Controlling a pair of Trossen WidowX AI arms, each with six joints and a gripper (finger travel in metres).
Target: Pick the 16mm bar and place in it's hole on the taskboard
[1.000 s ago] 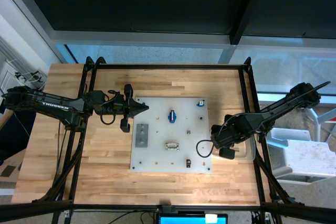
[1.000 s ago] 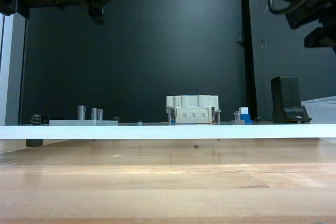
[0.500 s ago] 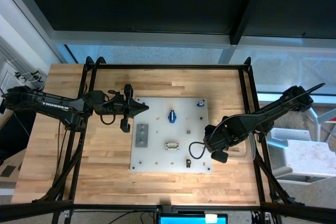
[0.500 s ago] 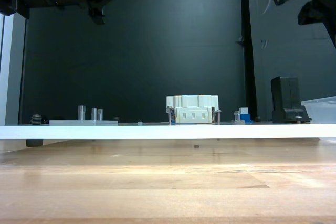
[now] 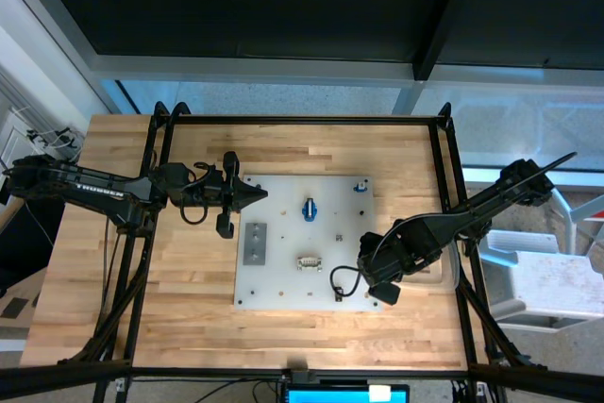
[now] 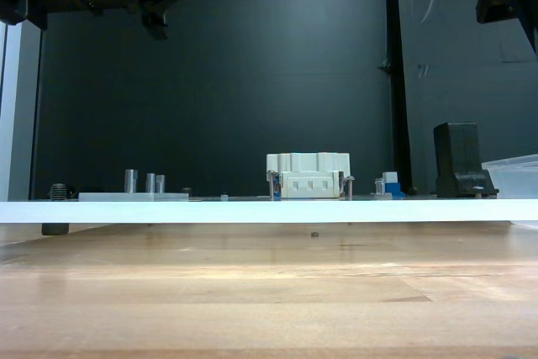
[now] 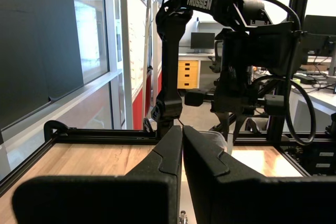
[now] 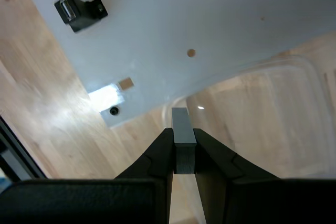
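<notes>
I hold the bar (image 8: pixel 180 121) clamped in the right gripper (image 8: pixel 182 132).
Board (image 8: pixel 173 30) corner lies below it; left gripper (image 7: pixel 182 129), fingers together, hangs well apart.

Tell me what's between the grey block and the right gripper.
High view: the beige connector, between grey block and right gripper, shut on the 16mm bar above the board's right side. Left gripper, shut, hovers at its far-left corner.

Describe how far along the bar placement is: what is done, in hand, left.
Done: the bar is picked, clamped in the right gripper. In hand: that gripper hangs above the board's near right corner. Left: seating the bar in the board. The left gripper, shut, hangs above the board's far left edge.
</notes>
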